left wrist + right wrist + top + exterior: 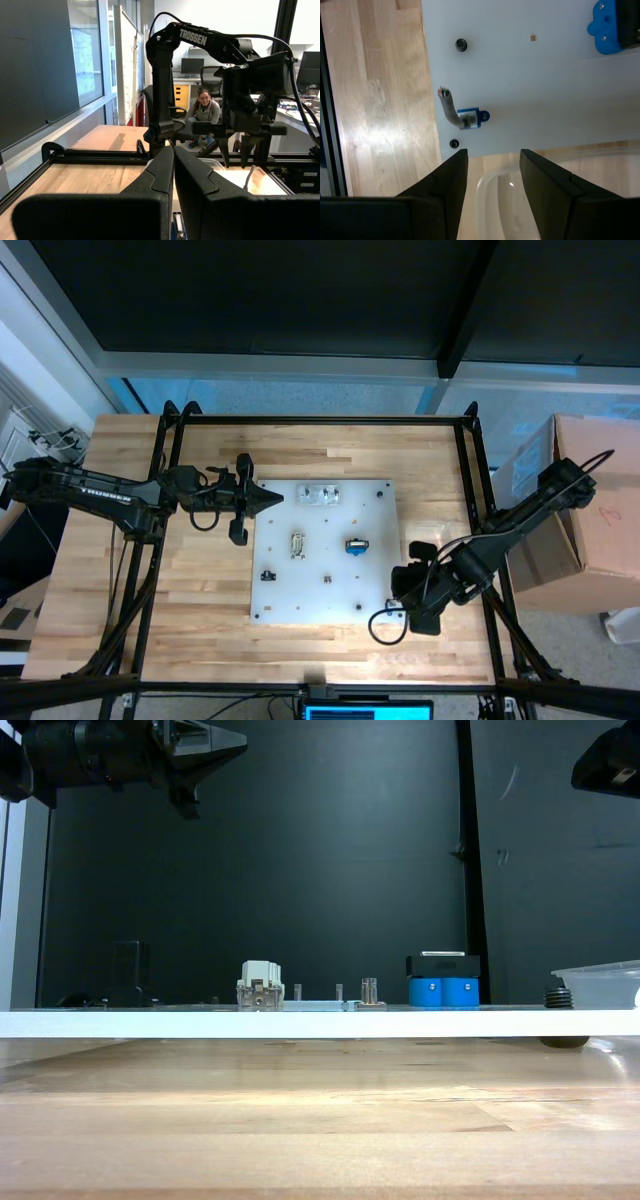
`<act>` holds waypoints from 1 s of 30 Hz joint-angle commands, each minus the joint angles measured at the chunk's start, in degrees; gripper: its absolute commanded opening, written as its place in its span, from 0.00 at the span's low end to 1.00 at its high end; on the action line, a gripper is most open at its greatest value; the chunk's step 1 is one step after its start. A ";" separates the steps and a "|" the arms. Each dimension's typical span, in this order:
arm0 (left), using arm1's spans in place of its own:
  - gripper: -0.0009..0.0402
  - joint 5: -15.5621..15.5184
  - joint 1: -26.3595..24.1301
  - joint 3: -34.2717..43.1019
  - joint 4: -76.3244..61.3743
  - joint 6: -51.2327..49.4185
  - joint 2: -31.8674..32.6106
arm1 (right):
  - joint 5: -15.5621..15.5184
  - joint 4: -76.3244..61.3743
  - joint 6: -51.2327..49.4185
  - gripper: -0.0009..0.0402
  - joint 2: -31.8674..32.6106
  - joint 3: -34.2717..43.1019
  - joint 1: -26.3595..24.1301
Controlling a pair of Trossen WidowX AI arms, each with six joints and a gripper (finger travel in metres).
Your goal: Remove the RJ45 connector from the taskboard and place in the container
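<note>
Broadly, a pale wooden surface [200, 580] carries a flat white rectangular taskboard [300, 590] at its middle. From beyond the board's left edge the black left arm [90, 488] reaches inward. Its left tool [272, 499] hangs high above that edge, toward the board's far corner, with its fingers pressed together and nothing between them. From beyond the board's right edge the black right arm [520, 510] comes in. Its right tool [492, 152] is raised over that edge near the board's near corner, with its fingers spread apart and empty. A clear plastic container [600, 985] stands on the surface just beside the board's right edge, below the right tool. The small RJ45 connector [466, 119], with a short grey cable stub, sits in a blue holder on the board. It is close to the board's right edge and near corner, apart from both tools. How deeply it is seated I cannot tell.
</note>
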 commanded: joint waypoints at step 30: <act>0.02 0.02 0.02 0.02 0.02 0.00 0.02 | 3.15 12.94 -3.37 0.44 6.71 -5.22 2.14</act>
